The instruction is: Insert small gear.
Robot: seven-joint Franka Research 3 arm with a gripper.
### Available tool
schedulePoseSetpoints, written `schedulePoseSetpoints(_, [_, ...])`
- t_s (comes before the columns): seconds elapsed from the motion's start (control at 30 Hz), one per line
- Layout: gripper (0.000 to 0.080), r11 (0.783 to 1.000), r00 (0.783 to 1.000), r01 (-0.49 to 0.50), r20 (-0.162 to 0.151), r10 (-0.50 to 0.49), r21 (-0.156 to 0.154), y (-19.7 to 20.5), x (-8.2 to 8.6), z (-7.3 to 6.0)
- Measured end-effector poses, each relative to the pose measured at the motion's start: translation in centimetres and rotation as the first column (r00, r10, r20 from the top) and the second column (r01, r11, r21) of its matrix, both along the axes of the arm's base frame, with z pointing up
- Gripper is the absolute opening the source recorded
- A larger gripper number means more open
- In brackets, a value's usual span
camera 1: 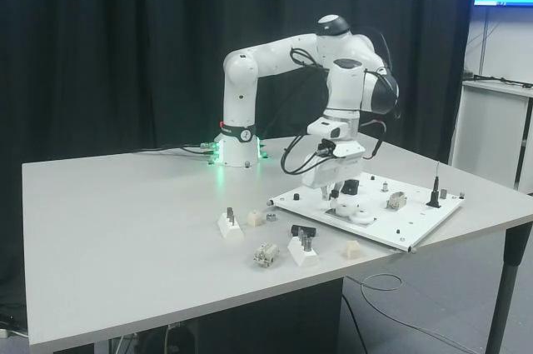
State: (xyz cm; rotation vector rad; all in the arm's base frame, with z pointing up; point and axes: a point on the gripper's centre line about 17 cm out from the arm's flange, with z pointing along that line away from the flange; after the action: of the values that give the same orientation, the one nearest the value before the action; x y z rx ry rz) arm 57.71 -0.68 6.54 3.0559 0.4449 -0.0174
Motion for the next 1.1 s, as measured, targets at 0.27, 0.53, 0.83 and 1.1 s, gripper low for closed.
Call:
schedulePoseSetpoints(0.27, [0.0180,1.000,1.000,-0.005,-0.010,0.005,0.000,0.3,-0.3,-0.8])
schedulePoseSetpoints(0.53, [0.0180,1.000,1.000,-0.008,-0.013,0.008,0.001,0.4,-0.4,-1.0])
schedulePoseSetpoints(0.83, [0.0180,1.000,1.000,-0.009,-0.014,0.009,-0.001,0.4,-0.4,-1.1])
schedulePoseSetpoints(1.1, [0.0180,1.000,1.000,-0.016,-0.008,0.016,-0.017,0.3,-0.2,-1.9])
